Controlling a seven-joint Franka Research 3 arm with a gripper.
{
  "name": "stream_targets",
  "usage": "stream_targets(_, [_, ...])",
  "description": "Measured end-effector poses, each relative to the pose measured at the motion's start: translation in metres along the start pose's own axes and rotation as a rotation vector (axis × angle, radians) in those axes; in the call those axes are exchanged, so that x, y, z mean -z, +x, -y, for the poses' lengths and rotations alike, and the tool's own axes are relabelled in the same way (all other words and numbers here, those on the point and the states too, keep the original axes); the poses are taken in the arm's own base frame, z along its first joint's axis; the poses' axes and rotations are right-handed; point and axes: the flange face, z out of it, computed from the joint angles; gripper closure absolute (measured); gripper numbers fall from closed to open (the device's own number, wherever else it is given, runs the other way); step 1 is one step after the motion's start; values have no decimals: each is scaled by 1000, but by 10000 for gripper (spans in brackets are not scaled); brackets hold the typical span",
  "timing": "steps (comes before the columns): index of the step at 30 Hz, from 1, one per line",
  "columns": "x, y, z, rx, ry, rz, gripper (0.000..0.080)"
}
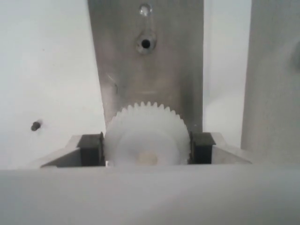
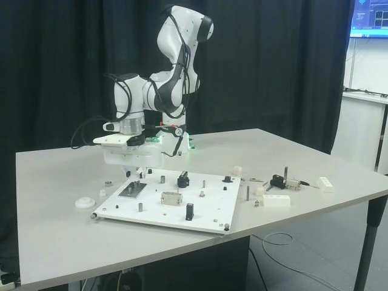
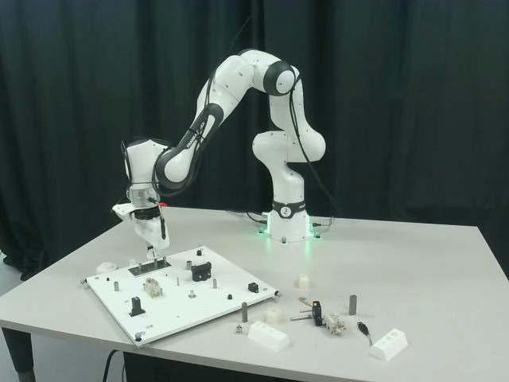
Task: Place medium gear.
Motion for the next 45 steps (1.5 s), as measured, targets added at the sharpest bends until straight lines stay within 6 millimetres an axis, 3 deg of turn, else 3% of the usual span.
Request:
stream_targets(30, [8,5,-1,-1,10,-10,411])
stream_targets(45, [21,34,-24,-10,-23,-77,411])
